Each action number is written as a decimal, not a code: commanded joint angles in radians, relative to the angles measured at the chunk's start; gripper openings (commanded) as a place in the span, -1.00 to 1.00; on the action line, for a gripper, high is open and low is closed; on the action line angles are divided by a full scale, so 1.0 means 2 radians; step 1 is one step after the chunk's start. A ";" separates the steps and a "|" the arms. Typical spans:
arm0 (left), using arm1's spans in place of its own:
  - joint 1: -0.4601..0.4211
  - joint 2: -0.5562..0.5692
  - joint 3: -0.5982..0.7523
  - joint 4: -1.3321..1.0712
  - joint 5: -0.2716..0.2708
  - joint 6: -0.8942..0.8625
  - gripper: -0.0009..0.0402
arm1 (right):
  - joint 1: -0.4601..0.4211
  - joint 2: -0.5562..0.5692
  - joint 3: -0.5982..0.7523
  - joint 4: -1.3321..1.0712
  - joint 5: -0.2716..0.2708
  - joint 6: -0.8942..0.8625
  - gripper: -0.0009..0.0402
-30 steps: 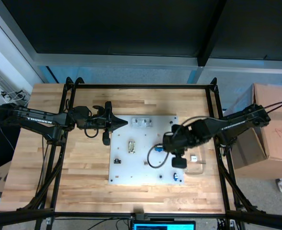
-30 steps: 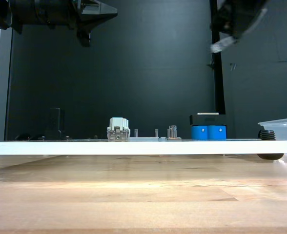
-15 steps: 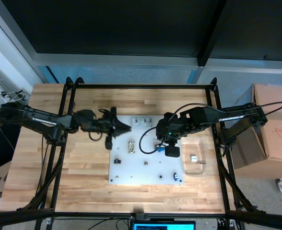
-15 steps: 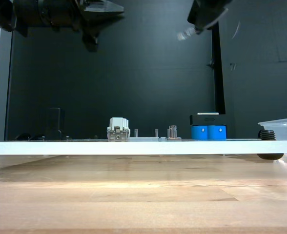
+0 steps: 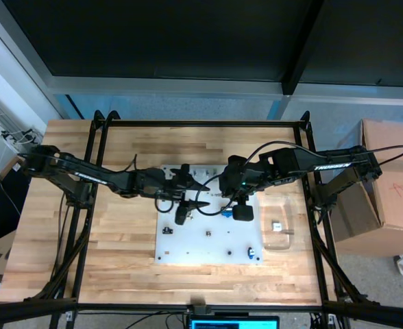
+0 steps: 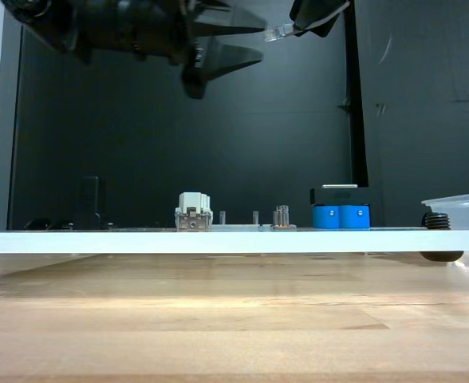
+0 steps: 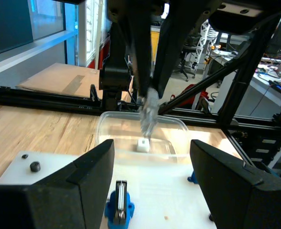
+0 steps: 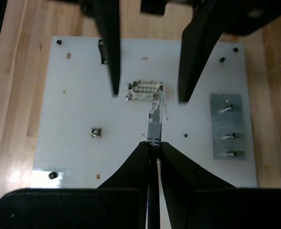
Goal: Pick the RJ45 connector and install on the taskboard
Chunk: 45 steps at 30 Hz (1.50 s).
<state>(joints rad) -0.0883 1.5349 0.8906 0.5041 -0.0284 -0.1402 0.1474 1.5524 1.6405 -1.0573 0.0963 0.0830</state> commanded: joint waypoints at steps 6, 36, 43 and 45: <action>-0.001 0.015 0.020 0.002 0.001 0.006 -0.07 | 0.000 0.000 -0.001 0.000 0.008 0.003 -0.96; -0.002 0.015 0.020 0.035 0.006 0.007 -0.94 | 0.002 -0.007 -0.002 0.014 0.023 0.009 -0.38; -0.001 0.015 0.020 0.035 0.004 0.011 -0.95 | 0.013 -0.060 -0.045 0.079 0.045 0.018 -0.24; -0.001 0.015 0.020 0.041 0.003 0.012 -0.96 | 0.013 -0.079 -0.066 0.110 0.048 0.019 -0.25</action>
<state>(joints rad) -0.0925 1.5642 0.9310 0.5800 -0.0120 -0.1188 0.1719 1.4158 1.5349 -0.8738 0.1963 0.1188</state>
